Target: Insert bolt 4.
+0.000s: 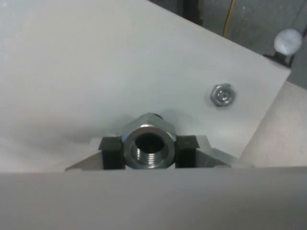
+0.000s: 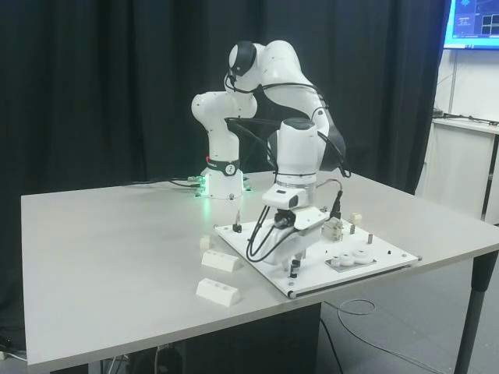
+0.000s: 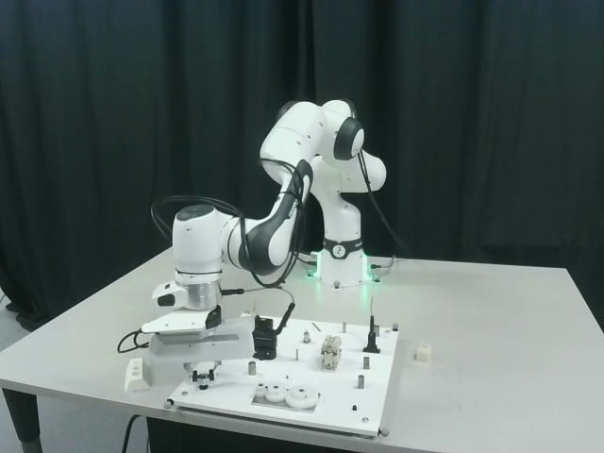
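- Across the grey bench (image 2: 117,241), seen from both room cameras, a white Franka arm (image 2: 269,74) bends forward from its base at the far side, a green light glowing at the foot of that base.
- Near the bench's front edge lies a white board (image 2: 390,261), flat, carrying small fixtures; the arm's wrist hangs directly over the board's corner nearest the loose blocks.
- On the board sit three white gears (image 3: 283,394) in a row in a grey recess along its front edge, with several thin upright pegs and a small blocky metal part (image 3: 329,353) behind them.
- Beside the board, on the bare bench, rest two white blocks (image 2: 219,276), one in front of the other, close to the board's edge; a small white cube (image 3: 424,353) lies off the board's opposite side.
- At the wrist, the claw (image 1: 148,149) points down at the board, its black pads pressed against both sides of bolt 4 (image 1: 147,143), a hexagonal metal piece with a threaded bore facing the wrist camera.
- Bolt 4 is thus held in the claw just over the white board; whether its lower end touches the surface cannot be told.
- On the board near the held piece sits a small hexagonal nut (image 1: 222,94), apart from the claw.
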Controlling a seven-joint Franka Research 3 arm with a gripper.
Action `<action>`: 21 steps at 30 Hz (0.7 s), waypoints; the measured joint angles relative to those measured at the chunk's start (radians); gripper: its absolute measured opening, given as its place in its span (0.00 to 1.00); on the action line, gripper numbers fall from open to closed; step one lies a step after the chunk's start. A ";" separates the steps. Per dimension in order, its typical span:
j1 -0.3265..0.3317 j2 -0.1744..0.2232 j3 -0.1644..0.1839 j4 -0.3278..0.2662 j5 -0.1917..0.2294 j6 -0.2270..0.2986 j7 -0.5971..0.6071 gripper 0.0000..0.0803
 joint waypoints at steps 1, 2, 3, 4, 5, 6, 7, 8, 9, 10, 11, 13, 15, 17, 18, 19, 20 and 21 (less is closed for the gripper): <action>0.000 0.000 0.000 0.000 0.000 0.000 0.016 0.28; 0.000 0.000 0.000 0.000 0.000 -0.001 0.033 0.28; 0.000 0.000 0.000 0.001 0.000 -0.001 0.046 0.28; 0.000 0.000 0.000 0.001 0.000 -0.002 0.062 0.28; 0.000 0.000 0.000 0.001 0.000 -0.002 0.075 0.28; 0.000 0.001 0.000 0.001 0.000 -0.002 0.086 0.28; 0.000 0.001 0.000 0.002 0.000 -0.003 0.095 0.28; 0.000 0.001 0.000 0.002 0.000 -0.003 0.104 0.28; 0.000 0.001 0.000 0.002 0.000 -0.004 0.113 0.28; 0.000 0.001 0.000 0.002 0.000 -0.004 0.122 0.28; 0.000 0.001 0.000 0.003 0.000 -0.004 0.131 0.28; 0.000 0.001 0.000 0.003 0.000 -0.005 0.149 0.28; 0.000 0.001 0.000 0.003 0.000 -0.005 0.168 0.28; 0.001 0.001 0.000 0.003 0.000 -0.005 0.188 0.28; 0.001 0.001 0.000 0.003 0.000 -0.005 0.199 0.28; 0.001 0.001 0.000 0.004 0.000 -0.005 0.211 0.28; 0.001 0.001 0.000 0.004 0.000 -0.005 0.221 0.28; 0.001 0.001 0.000 0.004 0.000 -0.006 0.229 0.28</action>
